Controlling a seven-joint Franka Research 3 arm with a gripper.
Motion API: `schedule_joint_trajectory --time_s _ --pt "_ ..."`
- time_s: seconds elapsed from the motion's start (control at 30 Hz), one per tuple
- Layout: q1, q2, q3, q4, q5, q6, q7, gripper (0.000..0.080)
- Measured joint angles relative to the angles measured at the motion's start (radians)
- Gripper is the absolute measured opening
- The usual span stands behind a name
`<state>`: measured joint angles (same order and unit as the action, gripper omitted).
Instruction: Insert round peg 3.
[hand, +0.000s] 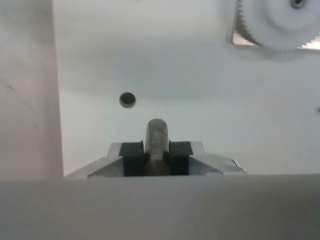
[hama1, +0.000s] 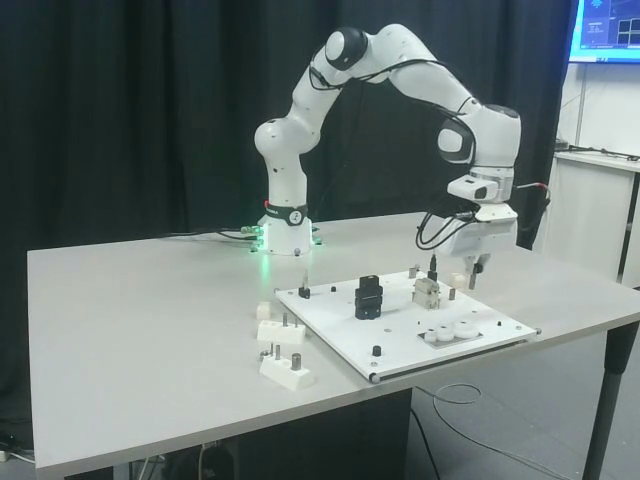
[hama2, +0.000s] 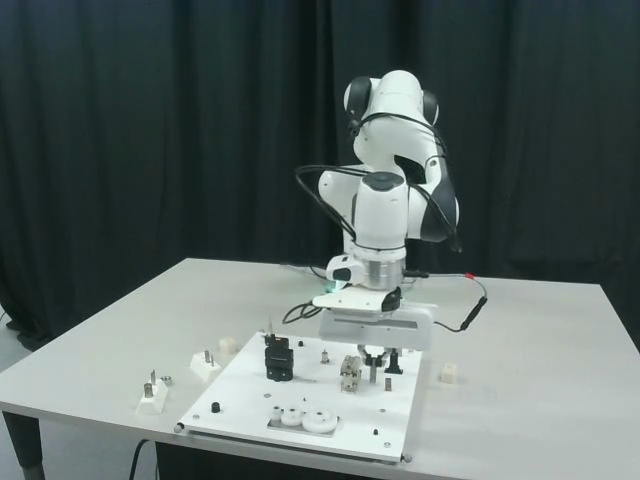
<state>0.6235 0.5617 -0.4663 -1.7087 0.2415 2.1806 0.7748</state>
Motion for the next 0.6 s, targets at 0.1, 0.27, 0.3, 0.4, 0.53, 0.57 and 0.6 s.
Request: schedule_joint_trajectory --time_s 0.1,0.27,0.3,0.4,0.53,0.57,0.6 --pt "0.000 0.001 0.006 -0.005 0.000 0.018 0.000 0.0103" --pt "0.000 0.003 0.018 -0.019 0.000 0.053 0.002 0.0103" --pt "0.000 0.003 0.020 -0.021 0.000 0.060 0.004 0.0103" --pt "0.000 0.005 0.029 -0.028 0.000 0.078 0.010 0.0103" --pt "0.001 0.006 0.038 -0.041 0.000 0.104 0.011 0.0103" --pt "0.001 0.006 0.040 -0.044 0.000 0.111 0.011 0.0103" --pt "0.001 0.006 0.042 -0.048 0.000 0.117 0.011 0.0103"
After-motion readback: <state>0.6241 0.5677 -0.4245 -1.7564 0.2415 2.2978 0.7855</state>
